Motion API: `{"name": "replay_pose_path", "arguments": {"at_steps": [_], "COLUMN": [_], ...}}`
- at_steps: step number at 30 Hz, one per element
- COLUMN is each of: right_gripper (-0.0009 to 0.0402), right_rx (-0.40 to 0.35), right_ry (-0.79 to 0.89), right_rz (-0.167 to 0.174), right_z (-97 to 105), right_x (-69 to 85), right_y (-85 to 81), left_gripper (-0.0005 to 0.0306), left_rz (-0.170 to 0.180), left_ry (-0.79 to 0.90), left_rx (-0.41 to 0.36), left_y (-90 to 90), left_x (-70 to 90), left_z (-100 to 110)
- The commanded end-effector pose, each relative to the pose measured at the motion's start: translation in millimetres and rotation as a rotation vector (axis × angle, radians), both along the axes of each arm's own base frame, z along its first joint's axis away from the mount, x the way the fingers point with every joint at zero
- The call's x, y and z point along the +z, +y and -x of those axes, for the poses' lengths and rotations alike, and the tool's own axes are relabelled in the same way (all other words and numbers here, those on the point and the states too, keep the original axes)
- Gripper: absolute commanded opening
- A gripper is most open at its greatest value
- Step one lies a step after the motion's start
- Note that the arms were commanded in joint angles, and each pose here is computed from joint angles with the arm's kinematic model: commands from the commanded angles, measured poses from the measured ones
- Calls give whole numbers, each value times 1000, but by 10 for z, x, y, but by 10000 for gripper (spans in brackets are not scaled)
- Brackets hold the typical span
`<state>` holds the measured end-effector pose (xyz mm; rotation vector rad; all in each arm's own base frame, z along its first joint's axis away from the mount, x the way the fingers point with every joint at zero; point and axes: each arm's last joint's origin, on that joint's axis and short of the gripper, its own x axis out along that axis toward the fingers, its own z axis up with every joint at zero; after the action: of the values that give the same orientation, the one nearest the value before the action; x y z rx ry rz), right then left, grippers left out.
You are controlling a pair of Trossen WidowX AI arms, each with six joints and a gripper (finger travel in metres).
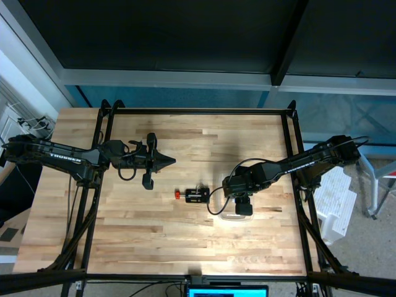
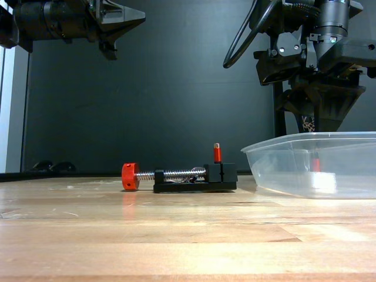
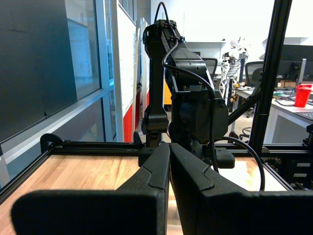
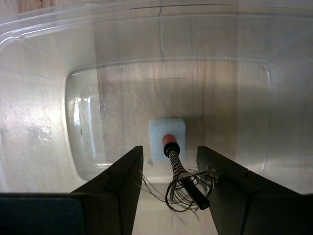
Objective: Pick the rca connector and install on the hub
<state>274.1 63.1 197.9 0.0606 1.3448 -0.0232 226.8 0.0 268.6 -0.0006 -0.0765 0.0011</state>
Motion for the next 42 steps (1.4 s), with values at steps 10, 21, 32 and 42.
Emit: {"name": "replay_pose_path", "arguments": {"at_steps": [10,21,32,42], "right_gripper": [85,57,0,-1], "right_rx": [4,8,8,9], "right_ry": [0,0,0,0], "right_rz": [0,0,0,0], "right_z": [2,4,5,6], "right_x": [-1,-1,-1,-1], "right_y": [6,17,18,23], "left_gripper": [0,0,0,0], "left_rz": [0,0,0,0], "left_ry": [0,0,0,0], "left_rx": [0,0,0,0], "left_y": [0,0,1,0], "left_x": [0,-1,0,-1], "left_z": [0,-1,0,-1]}}
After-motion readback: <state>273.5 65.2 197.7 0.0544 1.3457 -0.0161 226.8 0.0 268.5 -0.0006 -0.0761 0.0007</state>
